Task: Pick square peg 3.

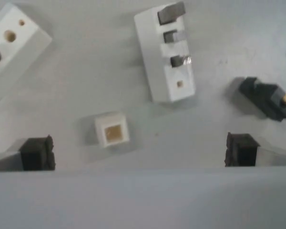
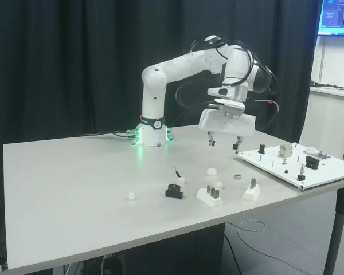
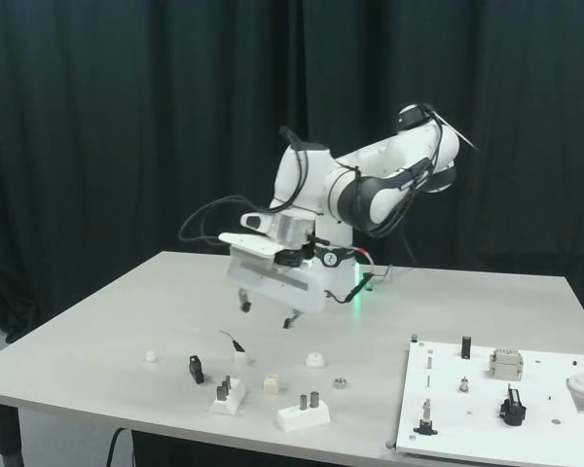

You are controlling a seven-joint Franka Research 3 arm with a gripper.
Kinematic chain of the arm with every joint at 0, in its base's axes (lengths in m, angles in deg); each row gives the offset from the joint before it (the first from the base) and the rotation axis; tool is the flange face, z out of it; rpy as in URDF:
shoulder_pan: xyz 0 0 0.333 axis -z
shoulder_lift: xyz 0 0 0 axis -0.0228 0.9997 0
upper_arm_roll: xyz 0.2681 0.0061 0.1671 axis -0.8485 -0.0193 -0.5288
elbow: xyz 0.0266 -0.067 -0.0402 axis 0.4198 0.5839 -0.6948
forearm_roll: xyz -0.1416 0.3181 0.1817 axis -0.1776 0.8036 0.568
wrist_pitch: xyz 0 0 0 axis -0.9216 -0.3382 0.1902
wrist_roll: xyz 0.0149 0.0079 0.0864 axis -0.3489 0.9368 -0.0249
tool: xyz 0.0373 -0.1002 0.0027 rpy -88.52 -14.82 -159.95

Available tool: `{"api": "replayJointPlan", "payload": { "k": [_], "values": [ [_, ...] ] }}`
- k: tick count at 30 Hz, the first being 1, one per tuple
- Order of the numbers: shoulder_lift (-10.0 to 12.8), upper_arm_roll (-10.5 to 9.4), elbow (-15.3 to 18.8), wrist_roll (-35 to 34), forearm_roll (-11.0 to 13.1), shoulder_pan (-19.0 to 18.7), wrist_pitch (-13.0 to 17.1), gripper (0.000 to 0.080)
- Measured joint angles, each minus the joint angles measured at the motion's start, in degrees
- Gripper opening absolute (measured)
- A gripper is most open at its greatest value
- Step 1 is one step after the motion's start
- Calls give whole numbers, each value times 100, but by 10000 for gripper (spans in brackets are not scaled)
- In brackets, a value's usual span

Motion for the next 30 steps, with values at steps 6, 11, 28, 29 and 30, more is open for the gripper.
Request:
{"api": "replayJointPlan", "payload": {
  "k": [6, 11, 28, 29, 30],
  "values": [
    [86, -169, -393, 325, 127, 502, -179, 800],
    [271, -281, -765, 501, 259, 909, -393, 800],
    [521, -704, -1576, 988, 369, 1863, -693, 800],
    [522, -724, -1595, 1026, 379, 1902, -710, 800],
    [525, -742, -1613, 1061, 391, 1941, -725, 800]
  ]
}}
